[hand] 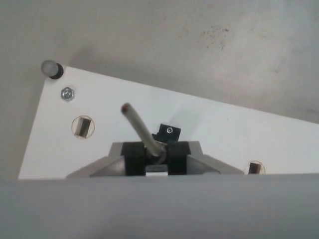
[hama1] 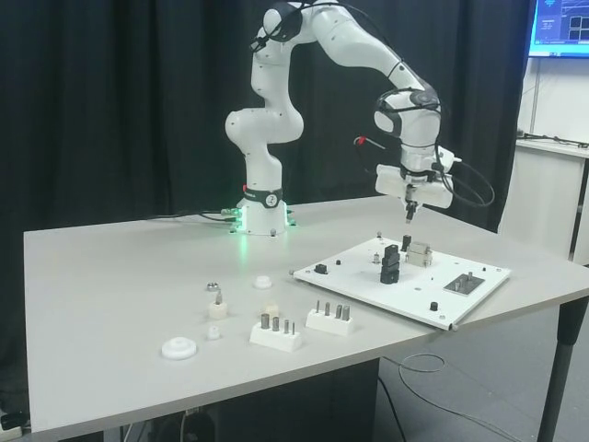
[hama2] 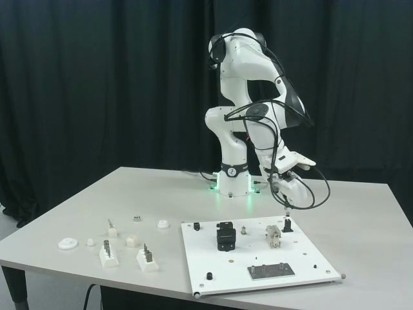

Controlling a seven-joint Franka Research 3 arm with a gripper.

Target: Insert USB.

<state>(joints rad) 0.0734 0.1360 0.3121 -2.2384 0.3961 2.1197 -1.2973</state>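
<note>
Tool (hand: 155,158) clamped on the plug (hand: 158,149), short grey cable stub (hand: 137,124) sticking out past the fingertips. Held in the air above the far edge of the white board (hama1: 405,293) on the table (hama1: 120,267), well clear of it. Small black socket block (hand: 167,132) visible just beside the plug in the wrist view. Pick-up done. Remaining, judged from this position: align over the socket, descend, press in, release.
</note>
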